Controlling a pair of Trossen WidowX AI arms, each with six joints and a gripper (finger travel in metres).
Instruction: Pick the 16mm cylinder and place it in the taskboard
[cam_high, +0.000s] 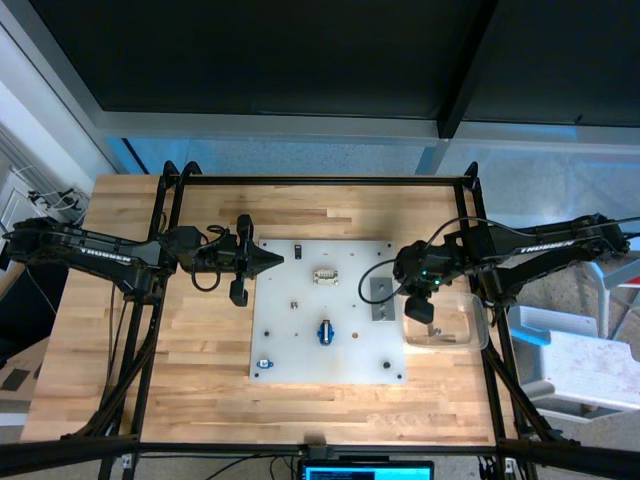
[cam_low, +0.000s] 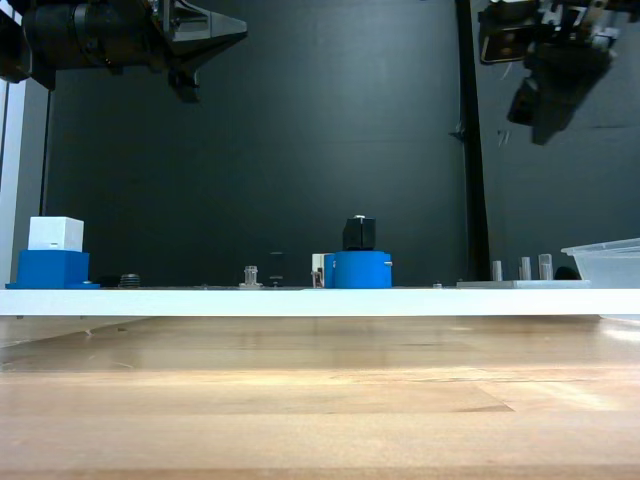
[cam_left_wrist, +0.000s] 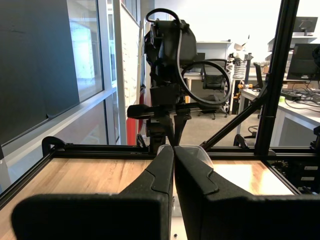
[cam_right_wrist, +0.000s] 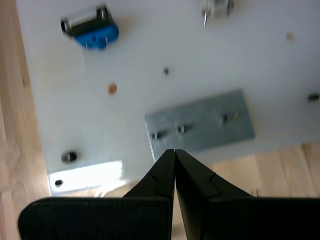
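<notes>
While both arms hang well above it, the wooden table (cam_high: 120, 380) carries the white taskboard (cam_high: 300, 350) in the middle, with a clear bin (cam_high: 472, 342) touching its right edge.

The left gripper (cam_high: 277, 257) sits over the board's far-left corner, pointing inward roughly level, with its jaws clenched together on nothing. The right gripper (cam_high: 424, 312) hovers up high where the board's right edge meets the bin. It points down, and the right wrist view shows its jaws pressed tight with nothing visible between them.

On the board there's a grey metal block (cam_right_wrist: 210, 120) near the right edge, a blue plug (cam_high: 326, 332) near the centre, and a beige connector (cam_high: 324, 273) further back.

Honestly I can't tell where the 16mm cylinder is. The only candidates are three little grey pegs (cam_low: 525, 268) standing upright on the block, long axis vertical, and I can't say whether any of them is it.
</notes>
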